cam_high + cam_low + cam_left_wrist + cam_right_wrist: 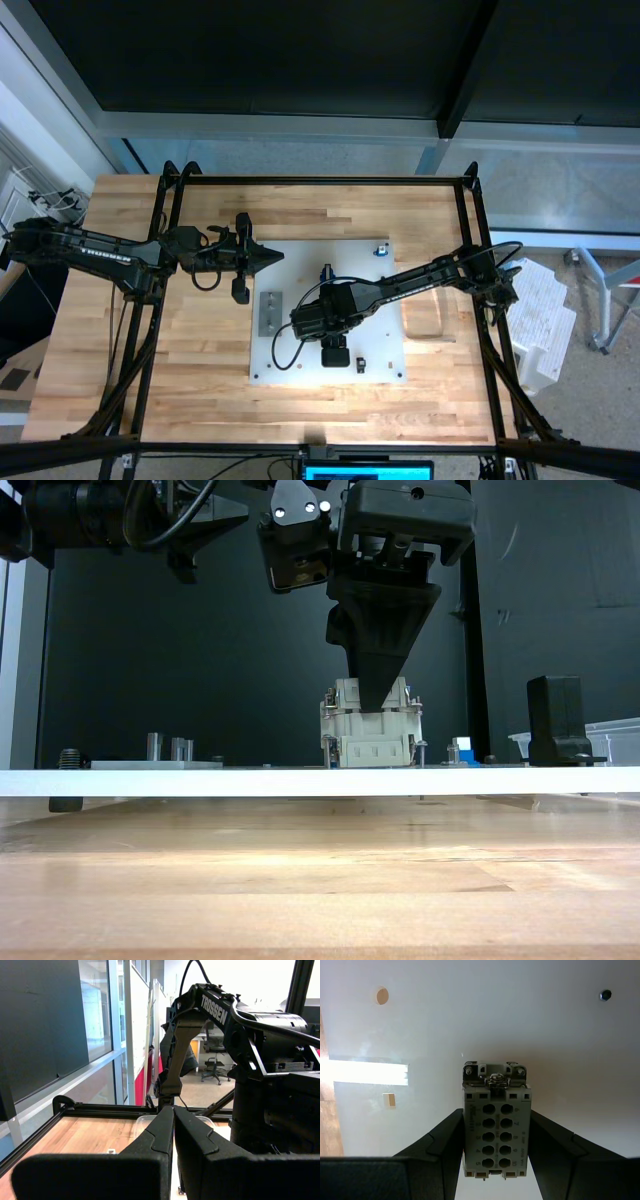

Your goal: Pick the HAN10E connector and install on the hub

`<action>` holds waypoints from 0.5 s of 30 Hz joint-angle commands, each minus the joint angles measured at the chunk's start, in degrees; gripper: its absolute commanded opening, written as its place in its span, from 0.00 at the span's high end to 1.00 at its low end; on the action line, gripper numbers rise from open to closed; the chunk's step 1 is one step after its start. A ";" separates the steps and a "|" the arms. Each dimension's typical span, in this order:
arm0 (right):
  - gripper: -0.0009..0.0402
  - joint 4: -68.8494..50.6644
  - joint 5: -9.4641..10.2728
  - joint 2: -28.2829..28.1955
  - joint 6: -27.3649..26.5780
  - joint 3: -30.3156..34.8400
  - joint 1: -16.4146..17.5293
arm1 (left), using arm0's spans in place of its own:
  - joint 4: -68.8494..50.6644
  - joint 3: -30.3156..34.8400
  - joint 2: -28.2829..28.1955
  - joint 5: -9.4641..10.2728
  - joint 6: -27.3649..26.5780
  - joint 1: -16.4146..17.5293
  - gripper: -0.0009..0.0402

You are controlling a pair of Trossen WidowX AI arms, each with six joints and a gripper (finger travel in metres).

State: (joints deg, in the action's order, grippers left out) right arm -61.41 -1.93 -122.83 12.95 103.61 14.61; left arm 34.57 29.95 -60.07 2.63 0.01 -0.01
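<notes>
The HAN10E connector (496,1135), a pale grey block with two rows of dark holes and a metal flange, sits between the fingers of my right gripper (496,1112), which is shut on its sides. In the low view the gripper (380,685) points straight down, and the connector (345,695) rests on top of the beige hub (370,742) on the white board (250,773). How deep it sits in the hub I cannot tell. From above, the right gripper (335,348) hides both. My left gripper (272,256) hovers shut at the board's far left corner, empty.
On the white board (300,372) stand a grey two-hole plate (269,312), a blue upright part (381,249) and a small black block (361,364). The black block (555,720) rises right of the hub. A black frame rings the wooden table.
</notes>
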 commanded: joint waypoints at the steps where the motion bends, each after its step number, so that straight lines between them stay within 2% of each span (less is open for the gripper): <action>1: 0.95 -0.17 0.04 -0.46 0.02 -0.39 0.00 | -0.04 0.00 -0.02 0.00 0.00 0.00 0.98; 15: 0.94 -0.02 0.48 -0.02 0.00 -0.26 0.04 | -0.04 0.00 -0.02 -0.02 0.02 0.00 0.98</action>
State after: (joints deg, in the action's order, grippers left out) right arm -61.49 -1.69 -122.83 12.93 103.44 14.63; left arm 34.52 29.95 -60.10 2.63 0.01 -0.01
